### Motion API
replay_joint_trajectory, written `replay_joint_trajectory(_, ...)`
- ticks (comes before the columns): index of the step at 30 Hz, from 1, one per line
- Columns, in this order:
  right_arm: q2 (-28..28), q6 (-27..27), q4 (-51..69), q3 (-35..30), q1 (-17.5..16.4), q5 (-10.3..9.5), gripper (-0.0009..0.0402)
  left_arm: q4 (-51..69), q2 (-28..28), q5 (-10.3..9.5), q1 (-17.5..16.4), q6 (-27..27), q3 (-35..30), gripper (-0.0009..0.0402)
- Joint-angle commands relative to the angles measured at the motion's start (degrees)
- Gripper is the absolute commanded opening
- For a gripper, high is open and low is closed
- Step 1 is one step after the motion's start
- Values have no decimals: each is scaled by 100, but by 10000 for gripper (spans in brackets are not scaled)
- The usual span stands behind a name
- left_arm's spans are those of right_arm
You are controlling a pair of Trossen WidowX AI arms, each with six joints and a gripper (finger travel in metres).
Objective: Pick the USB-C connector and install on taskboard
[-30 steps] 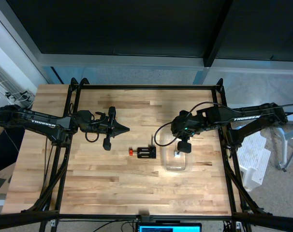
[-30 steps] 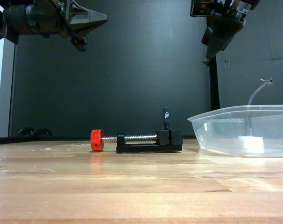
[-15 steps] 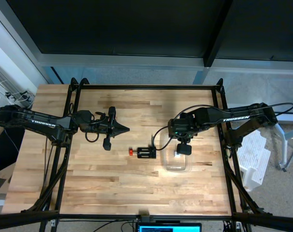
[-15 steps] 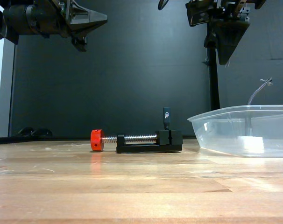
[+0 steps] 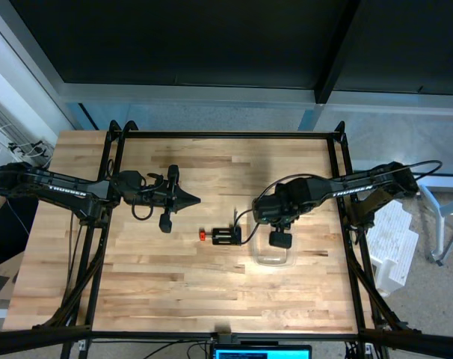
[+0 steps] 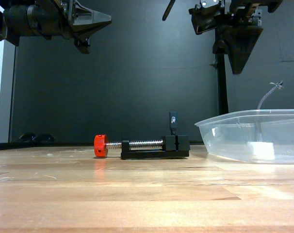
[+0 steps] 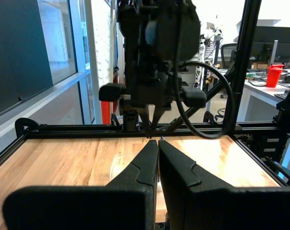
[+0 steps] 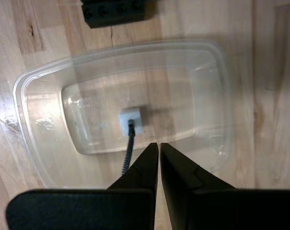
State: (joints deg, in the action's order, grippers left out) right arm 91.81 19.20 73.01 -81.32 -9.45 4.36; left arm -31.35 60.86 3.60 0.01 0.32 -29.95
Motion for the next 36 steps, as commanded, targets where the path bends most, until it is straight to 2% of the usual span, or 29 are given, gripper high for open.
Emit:
replay_joint_trajectory(1,61,55,-2,20,-74,4,34,-2,0,0,0,0,0,0)
replay_joint_trajectory(10,437,170,9,28,-160,-22,119,-4,0,0,0,0,0,0)
replay_joint_trajectory(12,514,131,-20,28,-179,-136,134,-2,0,0,0,0,0,0)
replay_joint_trajectory(17,605,-46,-20,37,-245,-144,161,-2,0,0,0,0,0,0)
replay_joint_trajectory(23,612,-122,-116,212,-299,-146,175,-2,0,0,0,0,0,0)
replay_joint_trajectory(33,612,-166,-437,490,-369,-151,174,-2,0,0,0,0,0,0)
replay_joint_trajectory(36,614,-173,-608,669,-372,-258,174,-2,0,0,0,0,0,0)
